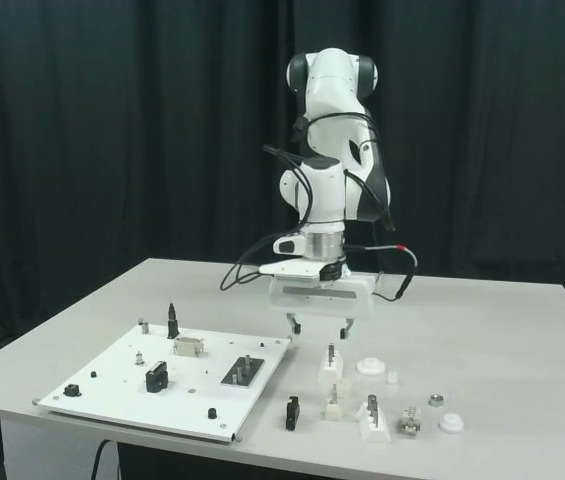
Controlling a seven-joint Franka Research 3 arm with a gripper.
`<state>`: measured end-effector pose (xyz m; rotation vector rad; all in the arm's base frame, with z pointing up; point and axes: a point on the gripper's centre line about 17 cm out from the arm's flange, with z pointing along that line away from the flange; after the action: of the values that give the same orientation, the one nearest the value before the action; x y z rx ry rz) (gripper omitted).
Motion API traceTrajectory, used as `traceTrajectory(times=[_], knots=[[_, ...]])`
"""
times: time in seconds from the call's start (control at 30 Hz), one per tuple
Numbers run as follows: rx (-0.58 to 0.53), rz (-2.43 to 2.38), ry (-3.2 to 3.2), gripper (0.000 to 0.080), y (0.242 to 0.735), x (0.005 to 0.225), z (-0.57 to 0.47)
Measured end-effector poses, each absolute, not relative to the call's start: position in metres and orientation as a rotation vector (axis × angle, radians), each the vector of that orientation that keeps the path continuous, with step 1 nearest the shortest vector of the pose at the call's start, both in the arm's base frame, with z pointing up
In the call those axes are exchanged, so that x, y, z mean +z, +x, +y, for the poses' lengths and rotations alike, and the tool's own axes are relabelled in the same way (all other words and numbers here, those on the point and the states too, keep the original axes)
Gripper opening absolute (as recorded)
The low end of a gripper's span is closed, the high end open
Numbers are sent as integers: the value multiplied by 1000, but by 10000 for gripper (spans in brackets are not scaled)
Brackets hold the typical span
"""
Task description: Pick Ethernet.
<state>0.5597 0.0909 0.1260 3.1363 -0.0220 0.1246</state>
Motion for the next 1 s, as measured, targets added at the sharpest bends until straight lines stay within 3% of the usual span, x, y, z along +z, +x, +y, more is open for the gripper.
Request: traceTrajectory(times=[0.5,1.0], knots=[[184,-70,3156,800,603,114,117],[88,73,3126,800,626,102,131]])
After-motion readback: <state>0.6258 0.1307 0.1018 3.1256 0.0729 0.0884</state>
